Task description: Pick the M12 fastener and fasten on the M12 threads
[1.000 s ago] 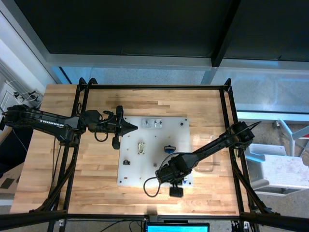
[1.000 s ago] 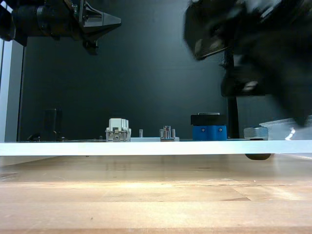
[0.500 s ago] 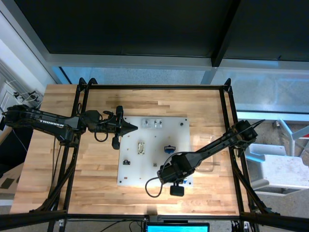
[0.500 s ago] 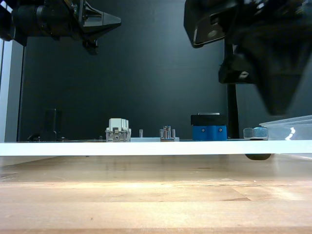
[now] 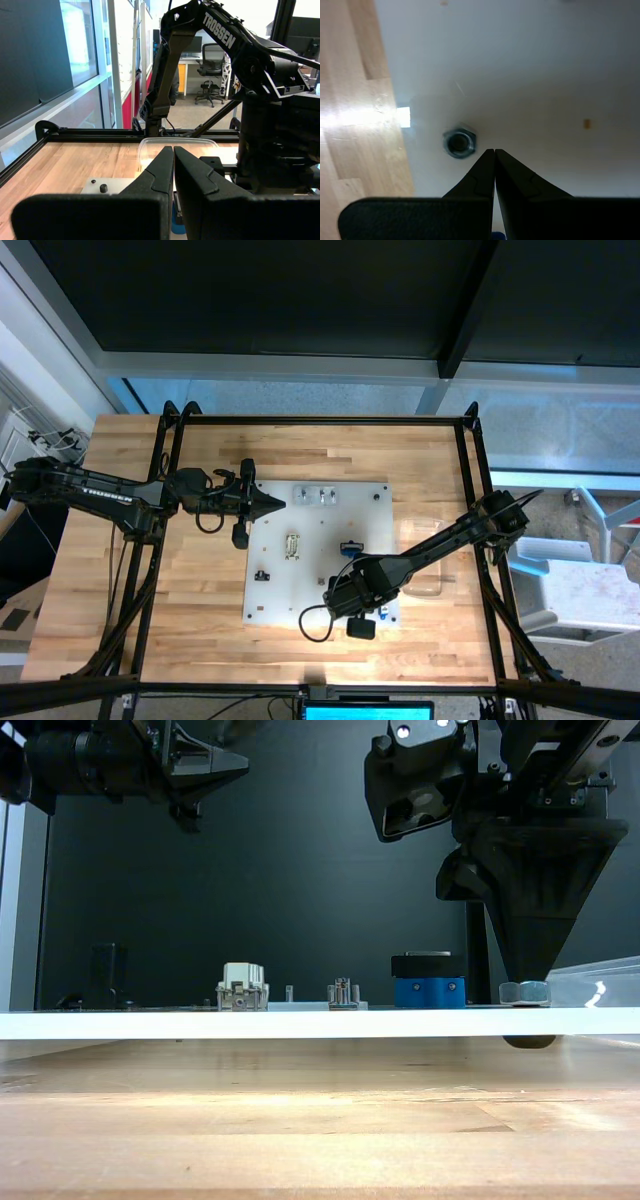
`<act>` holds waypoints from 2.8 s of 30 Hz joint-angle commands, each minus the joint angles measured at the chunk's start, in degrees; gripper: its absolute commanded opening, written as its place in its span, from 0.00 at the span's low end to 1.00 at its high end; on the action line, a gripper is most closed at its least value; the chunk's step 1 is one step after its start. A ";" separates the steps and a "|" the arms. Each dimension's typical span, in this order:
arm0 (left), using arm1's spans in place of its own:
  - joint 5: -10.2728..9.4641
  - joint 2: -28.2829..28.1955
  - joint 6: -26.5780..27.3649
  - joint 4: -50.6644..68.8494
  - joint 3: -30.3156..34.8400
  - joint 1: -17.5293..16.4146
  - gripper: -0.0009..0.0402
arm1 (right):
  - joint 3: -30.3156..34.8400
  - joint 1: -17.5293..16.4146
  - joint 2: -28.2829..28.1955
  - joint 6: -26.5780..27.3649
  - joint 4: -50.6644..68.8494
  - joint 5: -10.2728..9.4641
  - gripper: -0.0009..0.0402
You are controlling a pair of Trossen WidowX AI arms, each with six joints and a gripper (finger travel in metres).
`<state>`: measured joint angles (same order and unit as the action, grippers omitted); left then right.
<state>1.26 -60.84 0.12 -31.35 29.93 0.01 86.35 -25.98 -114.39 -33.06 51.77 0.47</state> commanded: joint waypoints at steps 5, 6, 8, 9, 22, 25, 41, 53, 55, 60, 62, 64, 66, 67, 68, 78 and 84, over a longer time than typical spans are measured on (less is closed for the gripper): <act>0.02 -0.02 -0.02 0.00 0.02 -0.02 0.02 | -0.02 -0.02 -0.48 0.28 -0.83 -0.13 0.02; 0.00 -0.02 -0.02 0.00 0.02 0.00 0.02 | 0.00 -0.02 -0.46 0.33 -0.83 -0.96 0.02; 0.00 -0.02 -0.02 -0.02 0.02 0.00 0.02 | 0.09 -0.04 -0.35 1.01 -0.87 -5.40 0.02; 0.02 -0.02 -0.02 0.00 0.02 -0.02 0.02 | 0.09 -0.02 -0.35 1.77 -0.87 -8.33 0.02; 0.00 -0.02 -0.02 0.00 0.02 0.00 0.02 | 0.09 -0.02 1.27 1.77 0.09 -8.87 0.02; 0.00 -0.02 -0.02 0.00 0.02 0.00 0.02 | 0.09 0.11 2.10 1.77 0.63 -5.77 0.02; 0.00 -0.02 -0.02 0.00 0.02 0.00 0.02 | 0.02 0.20 0.48 1.31 -0.46 1.95 0.02; 0.02 -0.02 -0.02 0.00 0.02 -0.02 0.02 | -0.09 0.17 -0.92 0.50 -2.19 1.36 0.02; 0.02 -0.02 -0.02 -0.02 0.02 0.00 0.02 | -0.09 0.15 -1.01 0.50 -2.23 0.98 0.02; 0.02 -0.02 -0.02 0.00 0.02 -0.02 0.02 | 0.00 0.11 -0.55 1.33 -1.42 -5.38 0.02; 0.00 -0.02 -0.02 -0.04 0.02 0.00 0.02 | 0.13 0.07 -0.04 2.19 -0.44 -9.40 0.02; 0.00 -0.02 -0.02 0.00 0.02 -0.02 0.02 | 0.17 0.07 0.46 2.43 0.76 -10.58 0.02; 0.00 -0.02 -0.02 0.00 0.02 0.00 0.02 | 0.17 0.07 0.72 2.23 1.51 -10.58 0.02; 0.00 -0.02 -0.02 -0.02 0.02 0.00 0.02 | 0.15 0.07 0.85 2.23 1.70 -10.54 0.02; 0.00 -0.02 -0.02 -0.02 0.02 -0.02 0.02 | 0.15 0.07 0.85 2.23 1.75 -10.56 0.02; 0.00 -0.02 -0.02 0.02 0.02 0.00 0.02 | 0.15 0.13 1.44 1.60 1.42 -1.31 0.02; 0.00 -0.02 -0.02 0.00 0.02 0.00 0.02 | 0.11 0.11 0.04 1.49 -0.52 -0.02 0.02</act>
<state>1.26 -60.84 0.10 -31.35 29.93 0.01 86.46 -25.91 -113.86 -31.53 51.42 0.45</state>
